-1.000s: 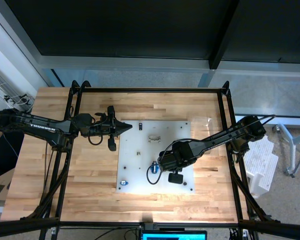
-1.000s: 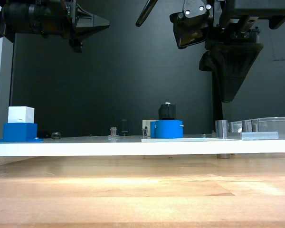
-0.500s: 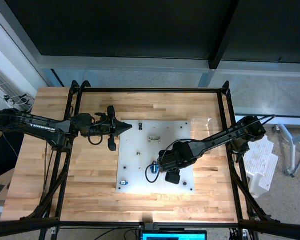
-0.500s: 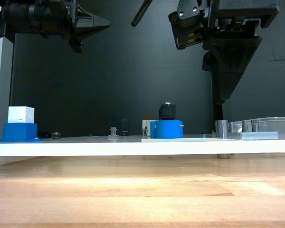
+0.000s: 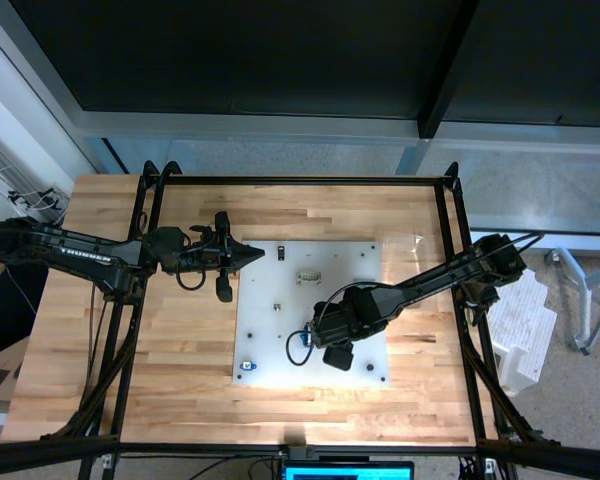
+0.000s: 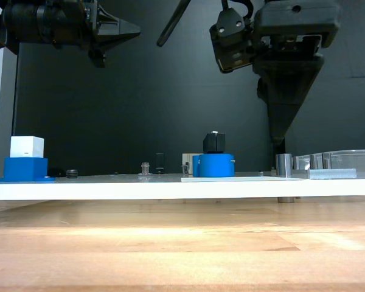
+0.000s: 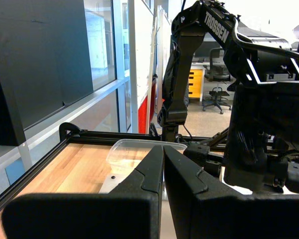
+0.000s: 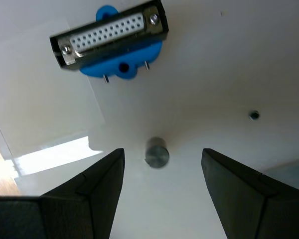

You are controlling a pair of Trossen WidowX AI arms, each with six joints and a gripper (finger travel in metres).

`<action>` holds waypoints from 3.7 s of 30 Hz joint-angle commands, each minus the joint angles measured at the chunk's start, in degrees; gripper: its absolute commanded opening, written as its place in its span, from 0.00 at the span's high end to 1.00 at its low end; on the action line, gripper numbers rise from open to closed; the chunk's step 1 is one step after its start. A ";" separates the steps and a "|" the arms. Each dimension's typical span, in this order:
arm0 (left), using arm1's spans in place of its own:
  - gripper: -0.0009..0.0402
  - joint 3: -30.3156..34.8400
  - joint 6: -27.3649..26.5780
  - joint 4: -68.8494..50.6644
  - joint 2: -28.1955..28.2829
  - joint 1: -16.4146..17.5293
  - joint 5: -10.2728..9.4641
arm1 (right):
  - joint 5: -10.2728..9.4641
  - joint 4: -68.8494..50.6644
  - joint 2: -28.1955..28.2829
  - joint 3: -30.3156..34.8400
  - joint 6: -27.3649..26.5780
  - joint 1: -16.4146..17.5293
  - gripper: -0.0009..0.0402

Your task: Remove the 16mm cylinder and place in the container

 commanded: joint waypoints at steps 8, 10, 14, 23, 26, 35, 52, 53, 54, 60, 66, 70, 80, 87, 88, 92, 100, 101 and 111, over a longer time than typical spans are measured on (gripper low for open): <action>0.98 0.02 0.02 0.00 0.00 0.00 0.02 | -0.20 1.05 2.34 0.00 0.31 0.02 0.45; 0.98 0.02 0.02 0.00 0.00 0.02 0.02 | -0.22 1.29 2.75 0.00 0.37 0.02 0.45; 0.98 0.02 0.02 0.00 0.00 0.02 0.00 | -0.15 1.57 3.85 -0.02 0.37 0.02 0.45; 0.98 0.02 0.02 0.00 0.00 0.02 0.00 | -0.04 1.73 4.31 -0.55 0.26 0.02 0.50; 0.98 0.02 0.02 0.00 0.02 0.00 0.02 | -0.04 1.73 4.31 -0.57 0.13 0.00 0.57; 0.98 0.02 0.02 0.00 0.02 0.00 0.02 | -0.11 1.70 4.04 -0.57 -0.20 -0.02 0.84; 0.98 0.02 0.02 0.00 0.00 0.02 0.02 | -0.02 -3.15 -3.15 0.85 -1.79 -1.11 0.96; 0.98 0.02 0.02 0.00 0.00 0.00 0.00 | -0.02 -3.61 -3.80 0.85 -2.08 -1.33 0.96; 0.98 0.02 0.02 0.00 0.00 0.00 0.00 | 0.00 -4.07 -4.50 0.85 -2.36 -1.57 0.96; 0.98 0.02 0.02 0.00 0.00 0.02 0.02 | 0.04 -7.08 -8.61 0.85 -4.59 -2.91 0.96; 0.98 0.02 0.02 0.00 0.00 0.00 0.02 | 0.09 -8.74 -10.97 0.46 -6.80 -3.56 0.96; 0.98 0.02 0.02 0.00 0.00 0.00 0.02 | 0.22 -8.85 -14.19 -2.62 -8.35 -5.03 0.96; 0.98 0.02 0.02 0.00 0.02 0.00 0.02 | 1.79 -8.68 -26.34 -15.72 -9.84 -12.66 0.96; 0.98 0.02 0.02 0.00 0.00 0.02 0.00 | 3.19 -8.70 -32.79 -23.41 -9.68 -19.17 0.96; 0.98 0.02 0.02 0.00 0.02 0.02 0.00 | 3.15 -8.74 -33.42 -24.39 -9.68 -20.11 0.96; 0.98 0.02 0.02 0.00 0.00 0.02 0.02 | 3.08 -8.85 -35.21 -27.96 -9.66 -22.43 0.94; 0.98 0.02 0.02 0.00 0.00 0.02 0.00 | 2.97 -8.20 -35.91 -33.86 -9.70 -22.82 0.82; 0.98 0.02 0.02 0.00 0.00 0.00 0.02 | 2.97 -7.85 -35.91 -34.38 -9.81 -22.80 0.81; 0.98 0.02 0.02 0.00 0.00 0.02 0.00 | 2.95 -6.45 -35.91 -35.58 -12.74 -22.82 0.62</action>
